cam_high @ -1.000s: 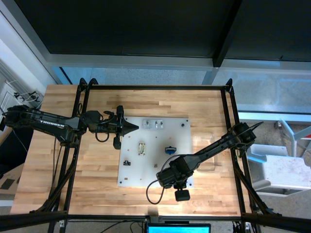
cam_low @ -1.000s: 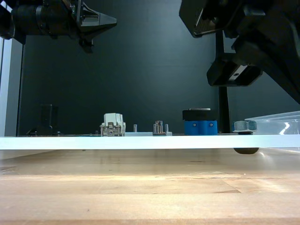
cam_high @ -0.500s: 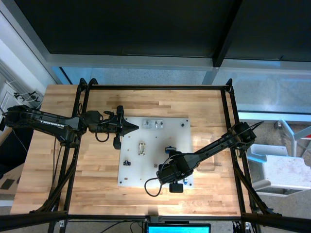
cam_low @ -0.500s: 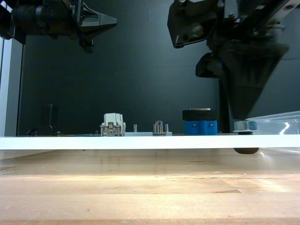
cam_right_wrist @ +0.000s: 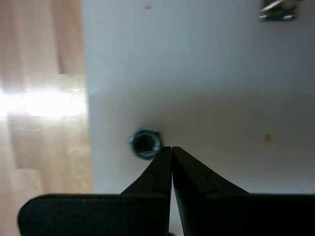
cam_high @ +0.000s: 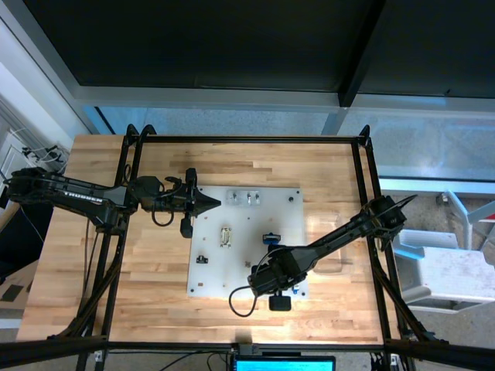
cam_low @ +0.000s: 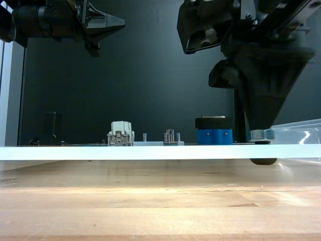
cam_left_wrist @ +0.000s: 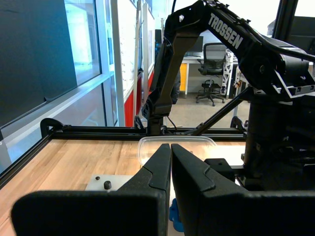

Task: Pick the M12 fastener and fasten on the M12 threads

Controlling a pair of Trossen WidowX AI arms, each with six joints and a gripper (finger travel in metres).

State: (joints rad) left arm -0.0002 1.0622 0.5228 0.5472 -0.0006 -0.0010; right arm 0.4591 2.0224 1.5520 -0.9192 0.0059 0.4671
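Shows a wooden table (cam_high: 93,255) carrying a white board (cam_high: 213,270) at its centre. Finds the right arm (cam_high: 340,236) stretched in from 3 o'clock to the board's 5 o'clock corner, and the left arm (cam_high: 69,195) raised at the board's 10 o'clock corner. Puts a clear tray (cam_low: 296,130) off the board's 3 o'clock edge. Catches the left gripper (cam_high: 210,204) aimed toward 3 o'clock, jaws clenched on nothing. Has the right gripper (cam_low: 258,128) pointing straight down, jaws clenched and empty, tips low over the board. Sets a blue connector (cam_low: 214,135) near mid-board. Places the small silver nut (cam_right_wrist: 145,143) on its stud (cam_low: 259,142) at that 5 o'clock corner, ungripped, just beside the right gripper's closed tips; cannot tell whether touching.
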